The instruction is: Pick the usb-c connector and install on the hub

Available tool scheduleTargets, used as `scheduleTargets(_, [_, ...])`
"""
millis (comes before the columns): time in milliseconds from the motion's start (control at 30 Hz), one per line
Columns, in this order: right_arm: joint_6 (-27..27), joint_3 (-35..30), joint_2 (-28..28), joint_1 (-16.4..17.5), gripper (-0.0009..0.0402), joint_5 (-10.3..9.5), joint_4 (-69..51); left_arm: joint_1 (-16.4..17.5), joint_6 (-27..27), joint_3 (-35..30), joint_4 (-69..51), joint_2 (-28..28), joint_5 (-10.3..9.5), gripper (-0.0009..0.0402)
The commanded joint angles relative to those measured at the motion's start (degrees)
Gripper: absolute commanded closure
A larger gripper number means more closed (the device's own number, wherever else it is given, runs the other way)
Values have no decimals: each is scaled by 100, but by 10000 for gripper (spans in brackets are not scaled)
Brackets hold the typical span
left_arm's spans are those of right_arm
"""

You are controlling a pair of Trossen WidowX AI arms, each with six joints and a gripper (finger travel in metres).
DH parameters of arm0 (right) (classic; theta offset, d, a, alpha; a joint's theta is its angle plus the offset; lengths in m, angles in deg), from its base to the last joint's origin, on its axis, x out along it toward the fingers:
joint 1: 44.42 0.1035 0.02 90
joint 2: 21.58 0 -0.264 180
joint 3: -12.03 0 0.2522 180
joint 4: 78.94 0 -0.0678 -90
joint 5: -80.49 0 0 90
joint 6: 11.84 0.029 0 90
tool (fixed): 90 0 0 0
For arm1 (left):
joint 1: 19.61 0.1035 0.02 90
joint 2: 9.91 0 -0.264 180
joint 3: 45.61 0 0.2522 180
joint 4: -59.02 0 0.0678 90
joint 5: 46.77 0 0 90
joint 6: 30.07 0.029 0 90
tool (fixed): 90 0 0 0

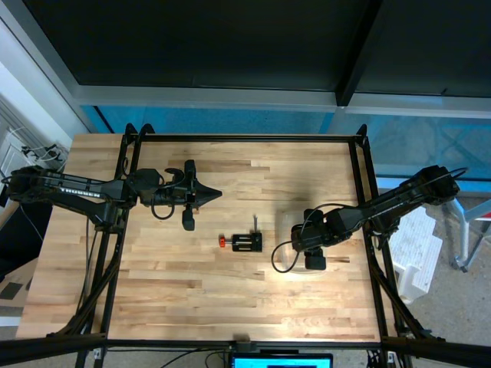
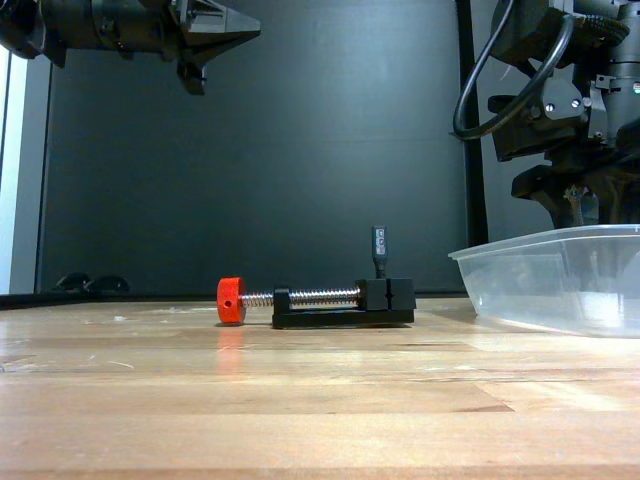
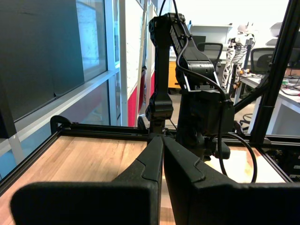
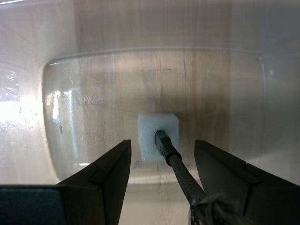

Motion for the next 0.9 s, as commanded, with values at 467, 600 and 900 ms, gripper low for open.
scheduleTargets(467, [-74,2,2,17,305,83,61,2,2,0,0,-2,2,393])
scheduleTargets(600, [-76,2,2,17,326,109,63,2,2,0,0,-2,0,393])
scheduleTargets(900, [-76,2,2,17,365,109,61,2,2,0,0,-2,0,393])
